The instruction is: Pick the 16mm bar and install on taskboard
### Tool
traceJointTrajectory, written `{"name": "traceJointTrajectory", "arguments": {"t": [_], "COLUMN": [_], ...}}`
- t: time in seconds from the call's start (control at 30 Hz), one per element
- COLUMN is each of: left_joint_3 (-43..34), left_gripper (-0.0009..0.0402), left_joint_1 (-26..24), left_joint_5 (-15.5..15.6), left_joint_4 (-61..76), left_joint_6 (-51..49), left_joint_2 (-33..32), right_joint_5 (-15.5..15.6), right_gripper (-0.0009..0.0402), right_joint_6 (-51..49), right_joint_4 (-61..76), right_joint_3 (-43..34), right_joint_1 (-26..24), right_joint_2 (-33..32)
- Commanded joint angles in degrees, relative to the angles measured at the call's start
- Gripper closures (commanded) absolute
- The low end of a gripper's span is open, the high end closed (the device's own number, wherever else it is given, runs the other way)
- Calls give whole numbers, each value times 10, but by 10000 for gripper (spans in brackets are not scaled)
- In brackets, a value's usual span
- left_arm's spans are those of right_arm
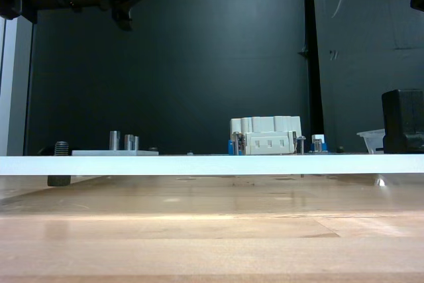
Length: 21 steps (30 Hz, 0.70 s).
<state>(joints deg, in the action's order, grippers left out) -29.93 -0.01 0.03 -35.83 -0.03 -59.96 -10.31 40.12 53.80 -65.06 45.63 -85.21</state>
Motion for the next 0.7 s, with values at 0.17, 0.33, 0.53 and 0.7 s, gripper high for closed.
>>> {"name": "traceJointTrajectory", "arguments": {"t": [0.17,0.33,0.53,0.7], "left_joint_3": [0,0,0,0], "left_gripper": [393,393,393,393], "left_joint_1": [0,0,0,0], "left_joint_5": [0,0,0,0], "left_joint_4": [0,0,0,0], "left_joint_6": [0,0,0,0], "left_joint_2": [0,0,0,0], "right_joint_5": [-2,-12,-23,-50], "right_gripper": [190,267,399,388], "right_joint_6": [-4,-28,-86,-163], "right_joint_4": [0,-5,-39,-68], "right_joint_3": [1,14,54,70], "right_joint_1": [0,-15,-60,-127], "right_joint_2": [5,39,120,191]}}
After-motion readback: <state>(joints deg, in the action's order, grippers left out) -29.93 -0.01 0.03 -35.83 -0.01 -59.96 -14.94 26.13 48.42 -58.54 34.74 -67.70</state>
